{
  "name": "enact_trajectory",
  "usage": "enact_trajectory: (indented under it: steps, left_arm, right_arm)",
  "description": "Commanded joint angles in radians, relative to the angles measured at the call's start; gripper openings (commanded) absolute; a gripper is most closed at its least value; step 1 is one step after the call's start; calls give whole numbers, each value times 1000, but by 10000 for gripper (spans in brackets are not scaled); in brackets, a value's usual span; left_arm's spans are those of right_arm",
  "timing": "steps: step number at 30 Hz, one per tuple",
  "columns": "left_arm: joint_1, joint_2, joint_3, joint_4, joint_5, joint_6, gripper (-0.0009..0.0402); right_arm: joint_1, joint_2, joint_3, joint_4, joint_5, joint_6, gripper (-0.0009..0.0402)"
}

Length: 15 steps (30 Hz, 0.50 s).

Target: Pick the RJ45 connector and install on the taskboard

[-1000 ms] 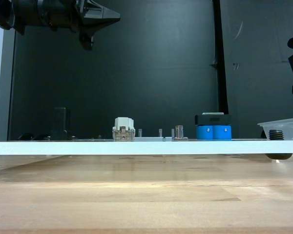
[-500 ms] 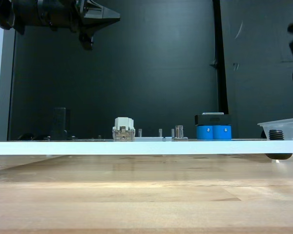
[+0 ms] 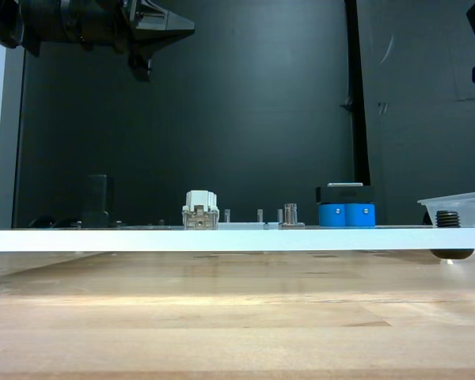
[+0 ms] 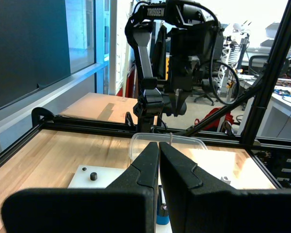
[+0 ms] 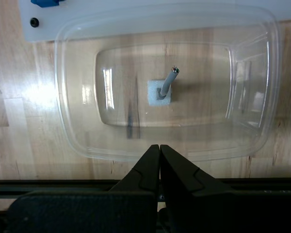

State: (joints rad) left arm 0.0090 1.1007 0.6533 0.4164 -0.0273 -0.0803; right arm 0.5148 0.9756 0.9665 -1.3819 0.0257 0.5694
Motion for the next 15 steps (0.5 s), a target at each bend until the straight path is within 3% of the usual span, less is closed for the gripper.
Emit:
enact_trajectory:
  steps: [1,11,15]
  left_arm:
    - [0,0,0,0,0,0,1]
    - [0,0,0,0,0,0,1]
    - [0,0,0,0,0,0,1]
  right_arm:
    - [0,0,1,-5,0,-1,0]
    - [0,7,1,-8,0,14,4]
    - [-10,53,1,-9,1,24,59]
